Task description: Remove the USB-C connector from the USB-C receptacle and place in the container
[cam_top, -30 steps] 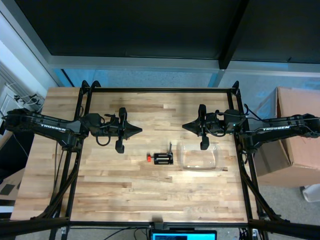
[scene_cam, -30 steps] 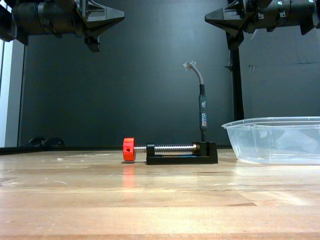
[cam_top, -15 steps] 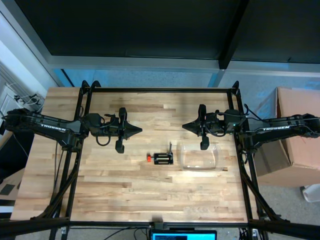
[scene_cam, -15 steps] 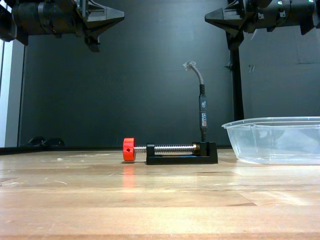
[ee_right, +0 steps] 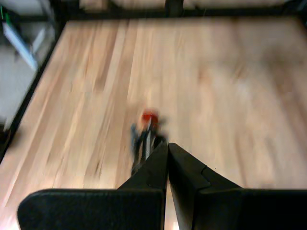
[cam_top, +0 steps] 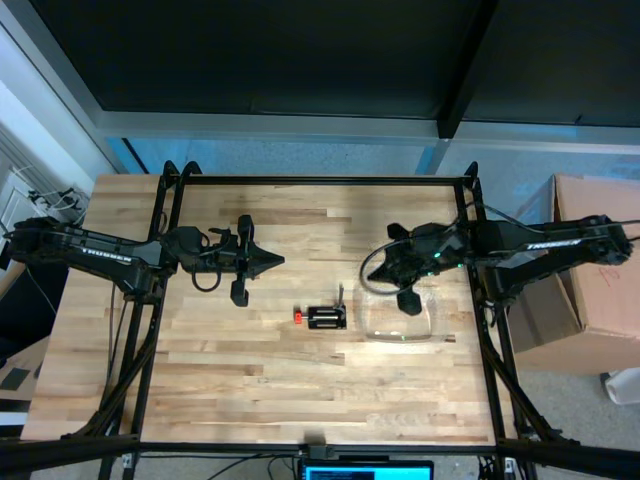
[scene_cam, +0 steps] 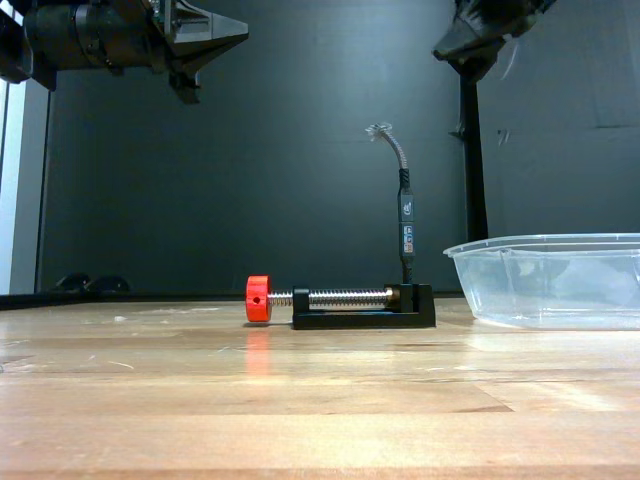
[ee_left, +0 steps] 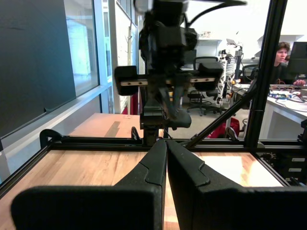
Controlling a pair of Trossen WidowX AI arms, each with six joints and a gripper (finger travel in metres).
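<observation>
Black USB-C connector point(cam_top: 341, 293) upright in the red-knobbed black vise point(cam_top: 322, 317) beside the clear plastic container point(cam_top: 436, 320), my left gripper point(cam_top: 278, 260) well off, right gripper point(cam_top: 368, 274) nearer, low view both high above it, wrist views show each pair of fingers pressed together, empty.

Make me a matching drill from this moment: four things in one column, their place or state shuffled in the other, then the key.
1. USB-C connector
2. left gripper
3. right gripper
4. container

A. clear plastic, resting on the table right of the vise
B. jaws shut, level, high over the table's left half
C. upright, seated in the receptacle at the vise
D. jaws shut, tilted down toward the vise, high over the container's far left edge

Pairs: 1-C, 2-B, 3-D, 4-A
</observation>
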